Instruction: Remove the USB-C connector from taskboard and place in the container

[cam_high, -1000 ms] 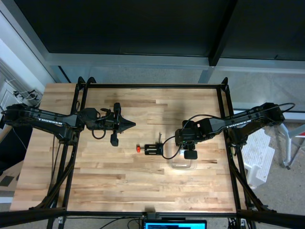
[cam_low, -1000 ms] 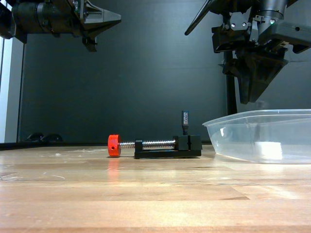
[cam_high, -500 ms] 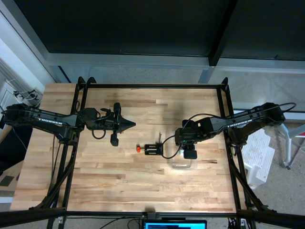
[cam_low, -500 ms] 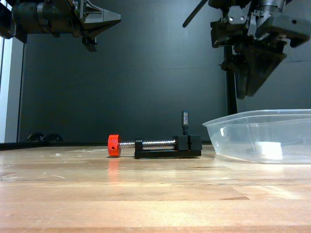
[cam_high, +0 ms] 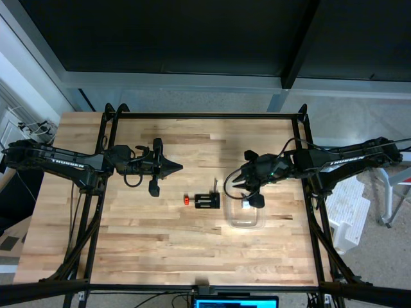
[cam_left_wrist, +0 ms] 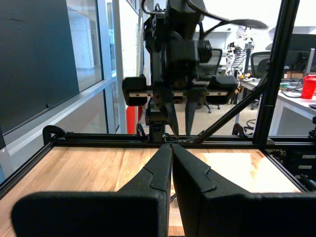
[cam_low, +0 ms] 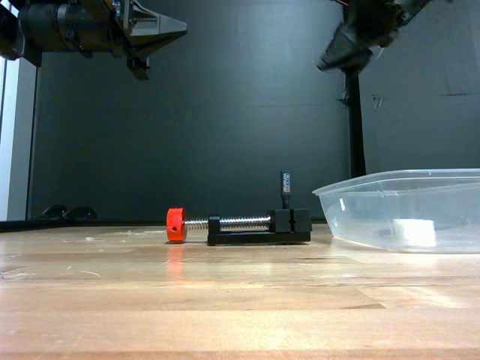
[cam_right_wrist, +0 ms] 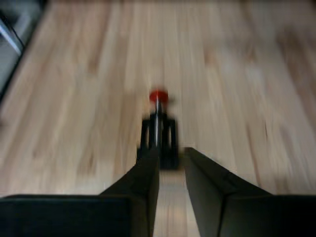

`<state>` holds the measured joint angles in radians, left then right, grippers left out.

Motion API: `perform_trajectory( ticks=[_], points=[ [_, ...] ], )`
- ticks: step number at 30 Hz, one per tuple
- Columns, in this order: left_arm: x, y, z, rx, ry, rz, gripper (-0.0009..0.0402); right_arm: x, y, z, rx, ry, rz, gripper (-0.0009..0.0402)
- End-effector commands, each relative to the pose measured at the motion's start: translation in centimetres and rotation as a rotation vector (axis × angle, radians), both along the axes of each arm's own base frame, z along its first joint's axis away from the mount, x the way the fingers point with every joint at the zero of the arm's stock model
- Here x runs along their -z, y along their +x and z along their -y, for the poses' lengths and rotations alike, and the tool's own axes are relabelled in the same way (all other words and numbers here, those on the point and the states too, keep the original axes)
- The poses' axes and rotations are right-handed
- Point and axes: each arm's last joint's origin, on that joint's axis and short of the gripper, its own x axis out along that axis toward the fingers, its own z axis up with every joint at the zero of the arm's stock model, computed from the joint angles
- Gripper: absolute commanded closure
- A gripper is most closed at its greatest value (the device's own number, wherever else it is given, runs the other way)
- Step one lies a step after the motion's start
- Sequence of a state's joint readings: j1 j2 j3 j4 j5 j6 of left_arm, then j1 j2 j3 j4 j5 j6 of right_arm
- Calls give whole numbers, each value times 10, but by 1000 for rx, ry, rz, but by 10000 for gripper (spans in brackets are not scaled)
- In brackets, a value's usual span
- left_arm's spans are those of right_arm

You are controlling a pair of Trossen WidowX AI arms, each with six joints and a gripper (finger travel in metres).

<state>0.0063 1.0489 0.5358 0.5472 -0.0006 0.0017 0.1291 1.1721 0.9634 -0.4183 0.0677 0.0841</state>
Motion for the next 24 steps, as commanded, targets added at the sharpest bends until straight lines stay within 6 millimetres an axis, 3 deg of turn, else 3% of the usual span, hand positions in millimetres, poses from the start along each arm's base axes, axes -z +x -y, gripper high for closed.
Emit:
perform_trajectory(
  ticks=[1, 3, 11, 24],
  points=[
    [0, 0, 0, 0, 0, 0, 393, 0, 1, 6, -8, 12, 112, 374],
    [0, 0, 0, 0, 0, 0, 393, 1, 2, 10, -3, 9, 169, 395],
    [0, 0, 0, 0, 0, 0, 393, 1, 4, 30, 44, -5, 358, 392],
    [0, 0, 0, 0, 0, 0, 393, 8, 0, 34, 45, -30, 572, 393]
  ],
)
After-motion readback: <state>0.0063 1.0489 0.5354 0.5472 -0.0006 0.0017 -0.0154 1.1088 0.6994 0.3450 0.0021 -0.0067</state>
